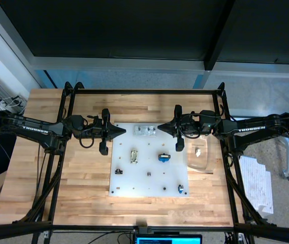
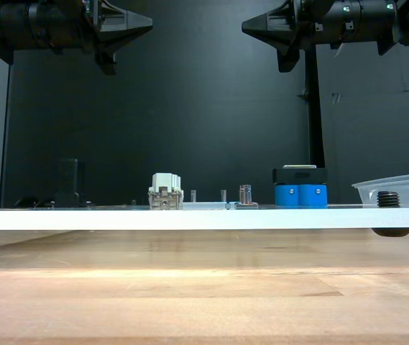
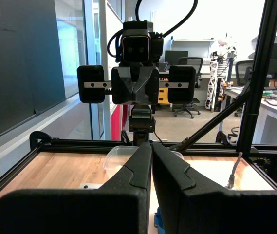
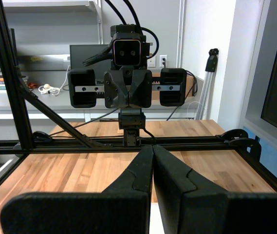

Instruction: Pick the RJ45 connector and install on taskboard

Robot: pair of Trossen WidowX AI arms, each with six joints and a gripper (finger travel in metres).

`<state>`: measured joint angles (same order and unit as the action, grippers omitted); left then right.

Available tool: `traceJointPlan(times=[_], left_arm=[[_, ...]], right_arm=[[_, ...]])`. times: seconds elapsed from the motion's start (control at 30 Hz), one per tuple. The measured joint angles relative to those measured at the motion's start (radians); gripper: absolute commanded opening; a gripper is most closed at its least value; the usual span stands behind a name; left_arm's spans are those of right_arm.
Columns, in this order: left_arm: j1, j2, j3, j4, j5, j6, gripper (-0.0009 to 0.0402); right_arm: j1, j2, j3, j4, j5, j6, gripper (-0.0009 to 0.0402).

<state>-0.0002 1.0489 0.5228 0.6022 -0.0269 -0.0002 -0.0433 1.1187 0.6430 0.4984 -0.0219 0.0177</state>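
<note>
High view had the left gripper (image 1: 123,131) and right gripper (image 1: 159,127) hovering over the white board's (image 1: 134,183) far edge. Couldn't tell if the connector sat in the blue jack (image 1: 181,189). Low view didn't settle it either. Left wrist view showed fingers (image 3: 140,165) pinched together on nothing, and right wrist view showed the same.
</note>
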Motion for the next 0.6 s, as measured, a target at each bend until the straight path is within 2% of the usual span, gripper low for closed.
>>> traceJointPlan(times=[0.6], left_arm=[[0.0,0.0,0.0,0.0,0.0,0.0,0.0]], right_arm=[[0.0,0.0,0.0,-0.04,0.0,0.0,0.0]])
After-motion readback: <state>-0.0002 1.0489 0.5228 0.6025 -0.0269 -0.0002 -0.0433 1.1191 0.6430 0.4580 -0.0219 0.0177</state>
